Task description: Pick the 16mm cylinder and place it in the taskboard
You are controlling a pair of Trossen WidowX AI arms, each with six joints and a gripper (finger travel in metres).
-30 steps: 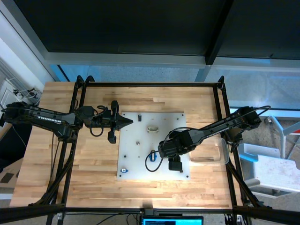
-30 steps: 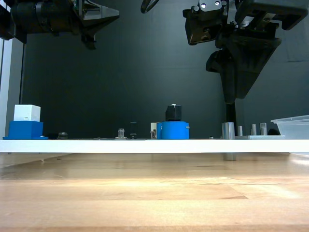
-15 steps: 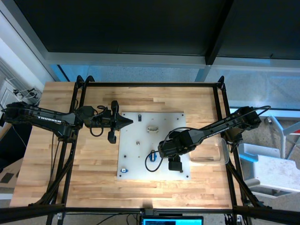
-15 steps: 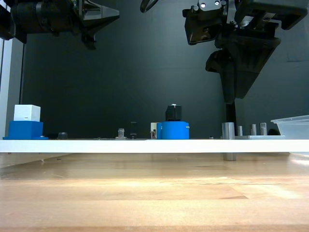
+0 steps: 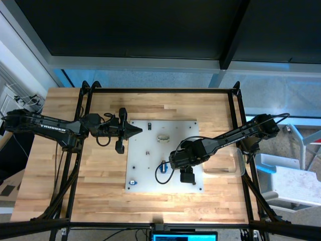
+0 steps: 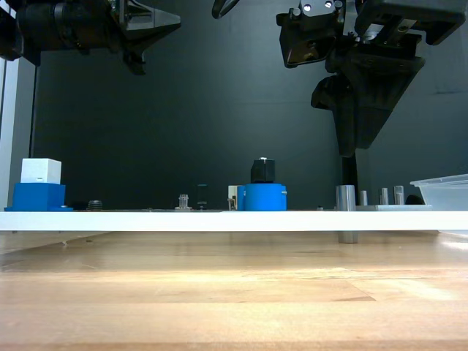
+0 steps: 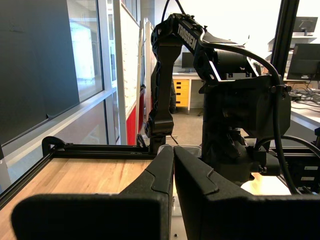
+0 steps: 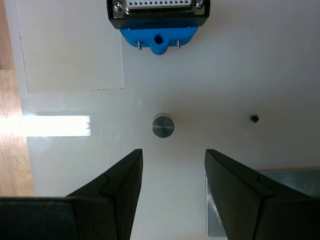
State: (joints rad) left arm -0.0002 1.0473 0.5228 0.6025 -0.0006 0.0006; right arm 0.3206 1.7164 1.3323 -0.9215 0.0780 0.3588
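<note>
count: two grippers, one 16mm cylinder (image 8: 163, 125), one taskboard (image 5: 145, 175), one clear bin (image 5: 243, 161).
left gripper (image 7: 173, 150): fingers pressed together; raised over the taskboard's left edge, left of centre in the high view.
right gripper (image 8: 172, 152): fingers spread, gripping nothing; above the cylinder.
16mm cylinder: upright in the taskboard, bare plate all round, clear of both fingers.
clear bin: beside the taskboard's right edge; contents cannot be told.

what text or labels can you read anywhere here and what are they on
"TROSSEN": white letters on the right arm.
White lettering on the left arm: too small to read.
Nothing legible on the taskboard, the shut left gripper over its left edge, or the open right gripper above it.
</note>
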